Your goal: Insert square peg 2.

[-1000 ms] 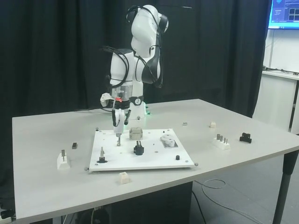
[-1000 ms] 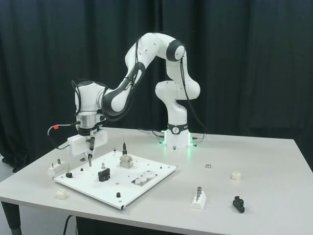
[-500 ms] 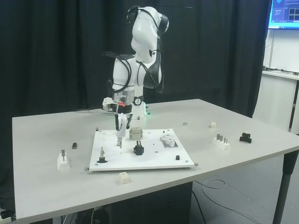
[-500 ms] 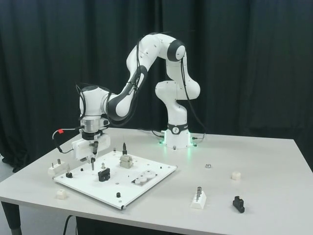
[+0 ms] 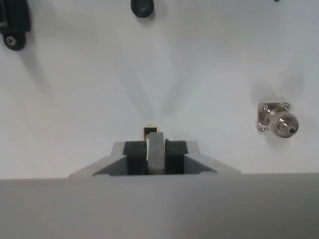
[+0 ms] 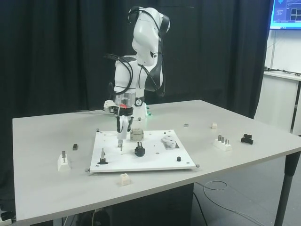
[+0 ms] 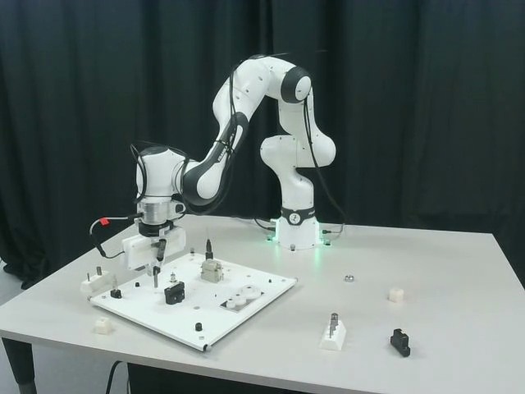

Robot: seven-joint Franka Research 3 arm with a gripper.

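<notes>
You can see the claw [image 5: 156, 149] clamped on the grey square peg [image 5: 155, 155], holding it upright over the white board [image 6: 155, 157] on the grey worktop [image 6: 42, 141]. In the wrist view the peg's lower end sits right at a small dark square hole [image 5: 150, 132] in the board; you cannot tell whether it has entered. A metal threaded connector [image 5: 277, 120] stands on the board well apart from the peg, and a black knob [image 6: 139, 150] sits near the claw.
</notes>
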